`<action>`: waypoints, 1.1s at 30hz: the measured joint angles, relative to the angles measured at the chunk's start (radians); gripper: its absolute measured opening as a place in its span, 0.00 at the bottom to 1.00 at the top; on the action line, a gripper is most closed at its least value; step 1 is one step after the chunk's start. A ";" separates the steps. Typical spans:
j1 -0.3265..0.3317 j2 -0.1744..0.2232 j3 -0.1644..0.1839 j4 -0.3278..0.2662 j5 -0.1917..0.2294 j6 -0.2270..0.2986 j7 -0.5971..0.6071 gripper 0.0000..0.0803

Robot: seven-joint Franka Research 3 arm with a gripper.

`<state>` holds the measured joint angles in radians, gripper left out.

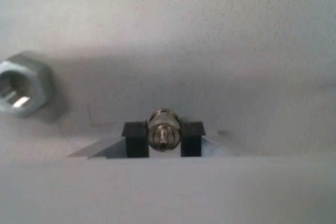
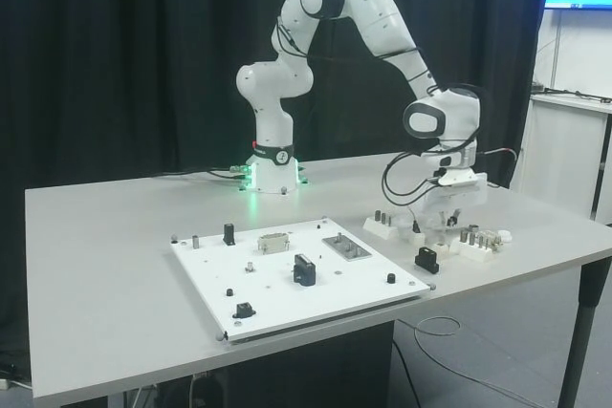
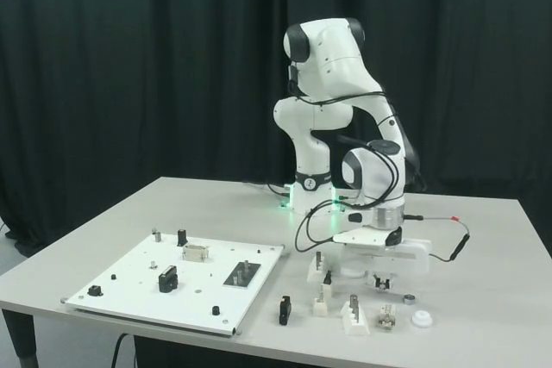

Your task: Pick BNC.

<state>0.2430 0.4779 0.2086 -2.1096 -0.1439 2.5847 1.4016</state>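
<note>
In the wrist view the BNC (image 1: 163, 128) sits between the two black fingertips (image 1: 135, 139) of the hand (image 1: 163, 140); the fingers are narrow and touch it on both sides, so the hand holds the BNC. Under it is the grey table (image 1: 210, 35), and a metal nut (image 1: 22, 84) lies on the table, apart from the BNC. In the first room view the white arm (image 2: 382, 31) reaches down to the far side of the table (image 2: 105, 246), and the hand (image 2: 442, 226) is low over a group of small white holders (image 2: 478, 241). A black part (image 2: 426, 258) stands near them. The white board (image 2: 287, 269) with its small parts lies well apart from the hand. In the second room view the hand (image 3: 380, 280) is just above the holders (image 3: 355, 316).
</note>
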 joint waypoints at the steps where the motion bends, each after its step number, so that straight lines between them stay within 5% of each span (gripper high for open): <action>1: 0.002 -0.005 0.000 0.000 0.001 -0.005 0.002 0.16; 15: 0.028 -0.056 0.000 0.000 0.020 -0.061 0.028 0.16; 33: 0.035 -0.073 0.000 0.000 0.020 -0.074 0.044 0.16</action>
<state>0.2775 0.4046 0.2088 -2.1098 -0.1240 2.5104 1.4458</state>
